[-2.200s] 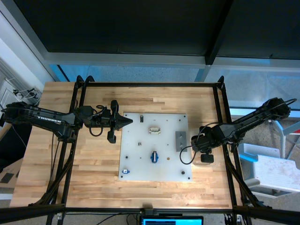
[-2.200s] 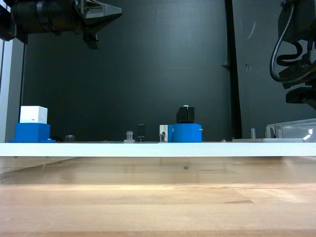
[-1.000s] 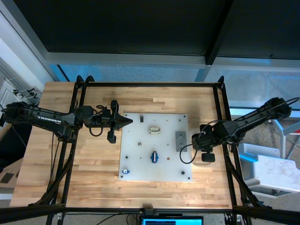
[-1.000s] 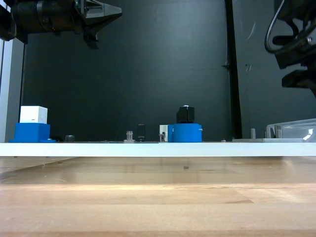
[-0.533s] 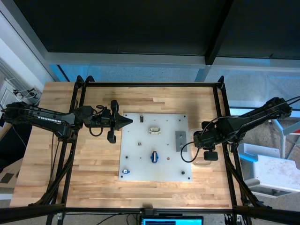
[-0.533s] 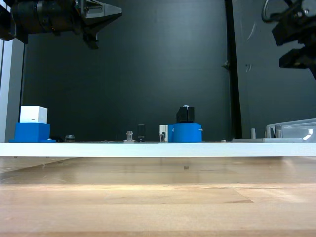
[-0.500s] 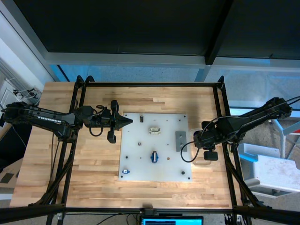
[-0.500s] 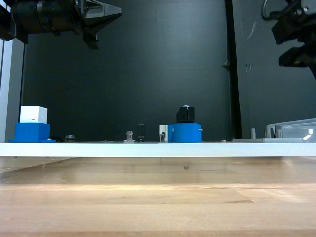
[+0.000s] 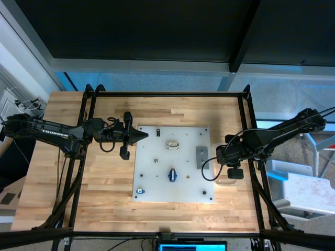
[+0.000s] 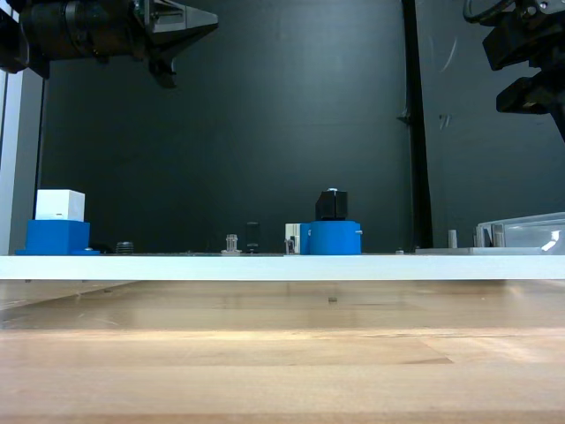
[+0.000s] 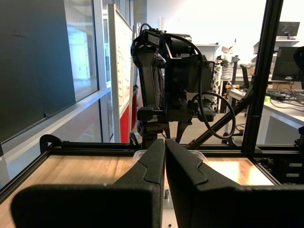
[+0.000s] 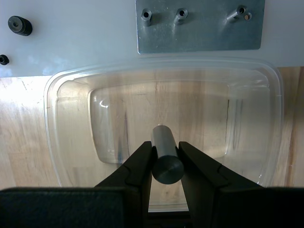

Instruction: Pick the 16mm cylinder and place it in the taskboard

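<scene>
The 16mm cylinder is a short grey metal peg, and my right gripper is shut on it. In the right wrist view it hangs above the clear plastic tray, apart from the tray floor. The white taskboard lies in the middle of the table, with its edge just beyond the tray. My right gripper hovers high off the board's right edge and shows up near the ceiling of the low view. My left gripper is shut, empty, and raised at the board's left edge.
The grey block with small metal fittings sits on the board next to the tray. A blue connector stands mid-board, and a blue-and-white piece is near the left corner. A black frame rail runs past the right arm.
My right gripper has risen well clear of the tray with the cylinder in it and shifted slightly away from the near edge. The left arm has not moved.
</scene>
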You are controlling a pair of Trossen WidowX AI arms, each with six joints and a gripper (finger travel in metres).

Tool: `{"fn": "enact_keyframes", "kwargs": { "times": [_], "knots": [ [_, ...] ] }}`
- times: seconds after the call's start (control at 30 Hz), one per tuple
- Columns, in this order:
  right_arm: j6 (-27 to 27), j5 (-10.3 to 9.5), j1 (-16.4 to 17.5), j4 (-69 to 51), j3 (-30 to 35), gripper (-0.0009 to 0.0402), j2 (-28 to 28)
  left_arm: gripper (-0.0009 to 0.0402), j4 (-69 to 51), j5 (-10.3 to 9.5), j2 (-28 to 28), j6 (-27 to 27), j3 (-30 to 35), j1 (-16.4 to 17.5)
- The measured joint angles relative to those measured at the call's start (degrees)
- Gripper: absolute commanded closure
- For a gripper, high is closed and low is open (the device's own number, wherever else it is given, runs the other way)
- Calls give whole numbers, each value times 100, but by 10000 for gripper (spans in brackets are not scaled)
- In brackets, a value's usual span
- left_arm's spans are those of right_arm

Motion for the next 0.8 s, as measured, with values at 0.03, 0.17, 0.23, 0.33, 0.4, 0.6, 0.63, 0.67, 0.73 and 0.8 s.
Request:
{"fn": "enact_keyframes", "kwargs": {
  "times": [0.03, 0.17, 0.23, 0.33, 0.4, 0.6, 0.63, 0.67, 0.73, 0.8],
  "knots": [
    [0, 2, 0, 7, 0, 334, 13, 393, 0, 0, 0, 2, 0, 0],
    [0, 0, 0, 133, 17, 334, 111, 393, 2, 0, 0, 0, 0, 0],
    [0, 0, 0, 210, 72, 334, 214, 393, 0, 2, 0, 2, 0, 0],
    [0, -2, -2, 243, 181, 334, 385, 393, 0, 2, 0, 0, 0, 0],
    [0, 0, -2, 251, 271, 334, 509, 393, 0, 2, 0, 2, 0, 0],
    [0, 0, -7, 385, 553, 334, 887, 393, 0, 2, 0, 2, 0, 0],
    [0, 0, -7, 407, 599, 334, 953, 393, 0, 2, 0, 2, 0, 0],
    [0, 0, -7, 413, 647, 334, 1021, 393, 0, 0, 0, 2, 0, 0],
    [0, 0, -9, 415, 767, 334, 1169, 393, 0, 0, 0, 2, 0, 0],
    [0, 0, -11, 435, 890, 334, 1316, 393, 0, 2, 0, 0, 0, 0]
  ]
}}
